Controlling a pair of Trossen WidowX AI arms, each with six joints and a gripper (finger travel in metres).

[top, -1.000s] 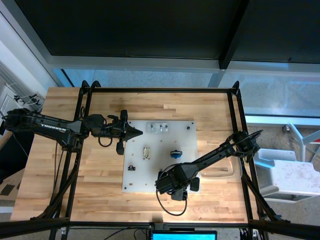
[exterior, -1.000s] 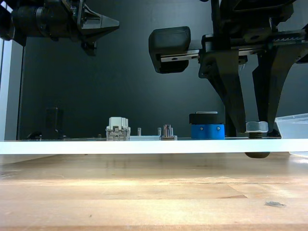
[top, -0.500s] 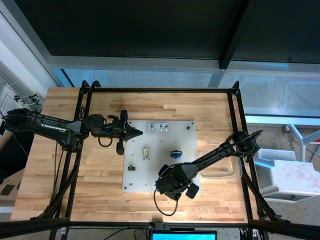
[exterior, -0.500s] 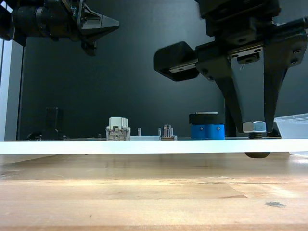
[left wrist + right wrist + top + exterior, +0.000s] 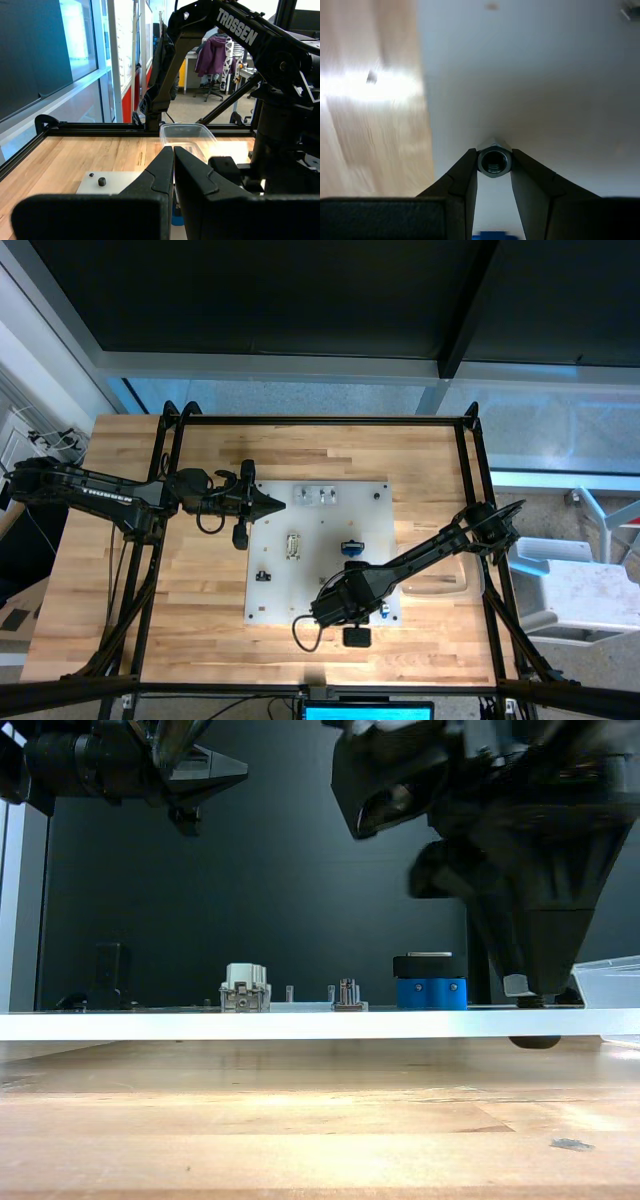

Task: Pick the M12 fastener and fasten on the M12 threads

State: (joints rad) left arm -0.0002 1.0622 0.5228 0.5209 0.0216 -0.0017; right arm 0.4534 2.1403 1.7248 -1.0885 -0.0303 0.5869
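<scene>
The small silver nut point(image 5: 494, 163) is pinched between the fingers of my right gripper point(image 5: 494, 154), which is shut on it, over the white board point(image 5: 545, 75). In the low view the nut point(image 5: 517, 985) sits at board height near the near right edge, with the black stud's ribs point(image 5: 530, 1003) just beneath it, so it appears to be on its stud. From above, the right gripper point(image 5: 355, 602) hides both nut and stud. My left gripper point(image 5: 278, 505) hovers shut at the board's far left edge, away from them.
A clear tray point(image 5: 440, 585) lies just right of the board point(image 5: 300, 585). A blue block point(image 5: 430, 992), a small grey part point(image 5: 347, 994) and a grey connector point(image 5: 245, 990) stand mid-board. A black post point(image 5: 102, 181) marks the far right corner.
The right wrist has rolled about the nut: its camera block swung from the right side round to the near side. The nut stayed in place. The left arm has not moved.
</scene>
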